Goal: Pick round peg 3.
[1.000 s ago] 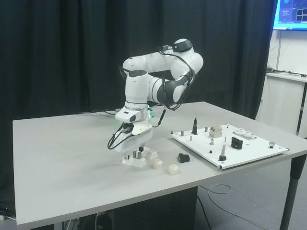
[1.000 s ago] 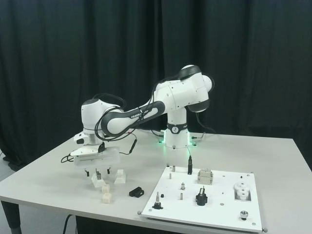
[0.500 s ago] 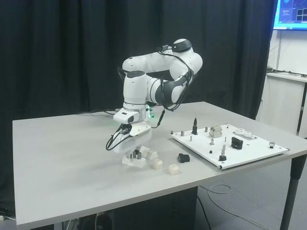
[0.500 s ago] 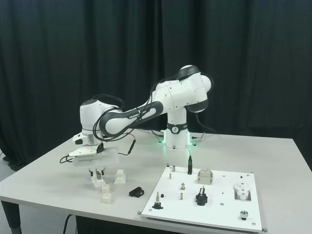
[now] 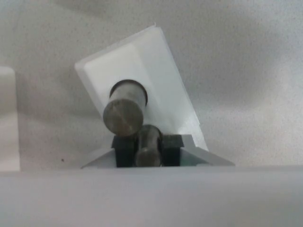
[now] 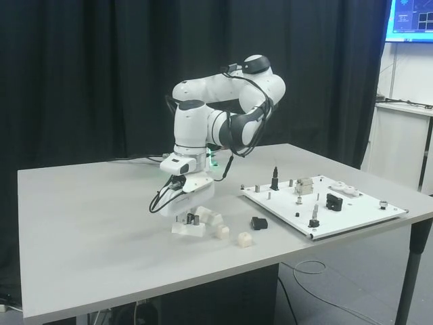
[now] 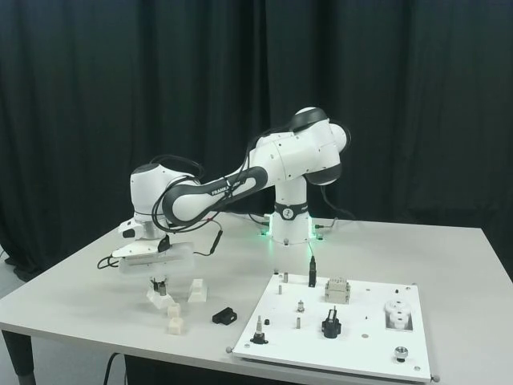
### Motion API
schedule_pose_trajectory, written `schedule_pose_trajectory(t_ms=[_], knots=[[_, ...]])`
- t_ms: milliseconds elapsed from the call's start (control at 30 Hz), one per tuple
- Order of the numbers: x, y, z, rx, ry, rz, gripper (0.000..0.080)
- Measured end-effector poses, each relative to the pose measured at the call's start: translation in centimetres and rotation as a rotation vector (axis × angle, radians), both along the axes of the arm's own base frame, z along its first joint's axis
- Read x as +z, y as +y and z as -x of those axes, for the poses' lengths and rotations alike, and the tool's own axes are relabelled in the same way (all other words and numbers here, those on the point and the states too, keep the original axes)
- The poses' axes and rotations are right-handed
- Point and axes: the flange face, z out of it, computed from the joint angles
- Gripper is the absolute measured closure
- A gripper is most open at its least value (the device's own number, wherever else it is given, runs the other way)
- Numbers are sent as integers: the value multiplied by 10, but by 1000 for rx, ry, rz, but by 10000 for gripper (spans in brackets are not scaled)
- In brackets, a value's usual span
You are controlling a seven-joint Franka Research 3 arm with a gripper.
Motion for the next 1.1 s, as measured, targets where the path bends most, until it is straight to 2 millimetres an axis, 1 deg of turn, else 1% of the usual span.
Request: schedule_pose_trajectory(t_ms=[300, 500, 1100], knots=[[1, 0, 0, -8, -2, 1, 690], [7, -1, 0, -18, -3, -6, 690], [44, -4, 1, -41, -10, -48, 690]])
